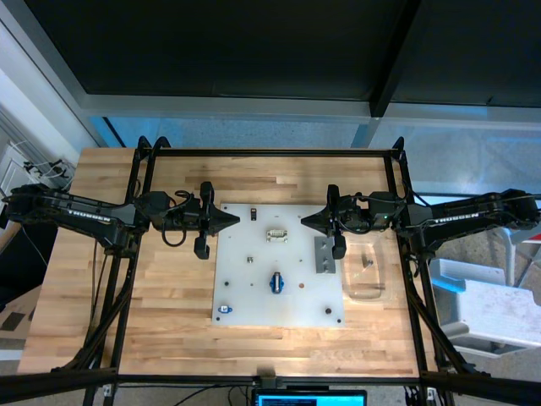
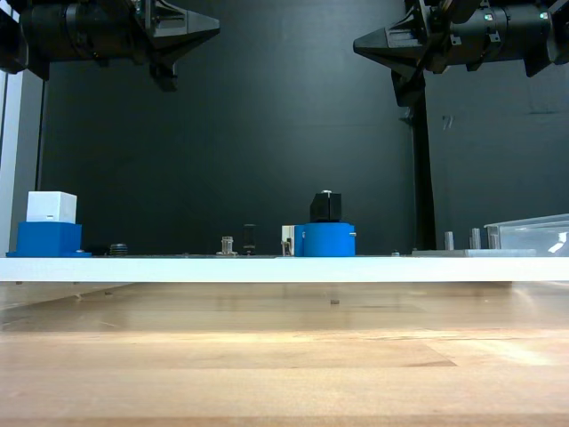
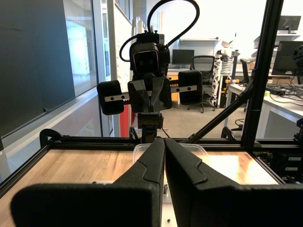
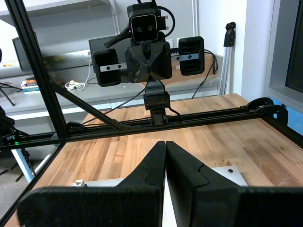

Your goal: Pick the 16mm cylinder and place it in the taskboard

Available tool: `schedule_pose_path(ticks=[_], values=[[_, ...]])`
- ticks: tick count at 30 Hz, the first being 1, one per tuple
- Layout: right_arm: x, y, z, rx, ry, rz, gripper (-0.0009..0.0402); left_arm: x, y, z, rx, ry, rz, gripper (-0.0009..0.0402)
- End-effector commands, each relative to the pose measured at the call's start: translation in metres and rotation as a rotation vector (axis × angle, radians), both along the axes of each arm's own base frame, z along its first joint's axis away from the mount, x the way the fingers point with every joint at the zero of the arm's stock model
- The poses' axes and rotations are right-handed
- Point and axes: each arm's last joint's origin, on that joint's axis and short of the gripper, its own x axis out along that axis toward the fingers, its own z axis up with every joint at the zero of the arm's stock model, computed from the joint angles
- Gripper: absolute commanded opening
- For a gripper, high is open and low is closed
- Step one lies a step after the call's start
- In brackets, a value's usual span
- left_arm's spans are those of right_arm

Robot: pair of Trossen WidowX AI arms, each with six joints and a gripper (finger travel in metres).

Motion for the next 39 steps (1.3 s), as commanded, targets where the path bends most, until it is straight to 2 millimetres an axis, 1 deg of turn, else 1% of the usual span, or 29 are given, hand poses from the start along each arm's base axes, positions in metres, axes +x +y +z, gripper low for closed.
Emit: schedule_pose_path(ticks=[1, 22, 27, 32, 39], values=[[-0.0003, 0.0002, 0.0071, -0.051, -0.073, -0.002, 0.0000, 0.0000, 0.0001, 0.0000, 0.000, 0.000, 0.000, 0.0000], [0.0000, 0.0002, 0.0061, -0.049, -0.065, -0.001, 0.0000, 0.0000, 0.0001, 0.0000, 0.000, 0.000, 0.000, 0.0000], [0.0001, 0.0002, 0.0052, -0.016, -0.054, 0.000, 0.0000, 0.0000, 0.0001, 0.0000, 0.000, 0.000, 0.000, 0.0000], [0.0004, 0.0005, 0.0004, 0.029, 0.004, 0.002, 0.0000, 0.0000, 0.0001, 0.0000, 0.000, 0.000, 0.000, 0.0000], [0.0025, 0.0010, 0.0030, 0.038, 0.153, -0.007, 0.0000, 0.0000, 0.0002, 0.0000, 0.000, 0.000, 0.001, 0.0000]])
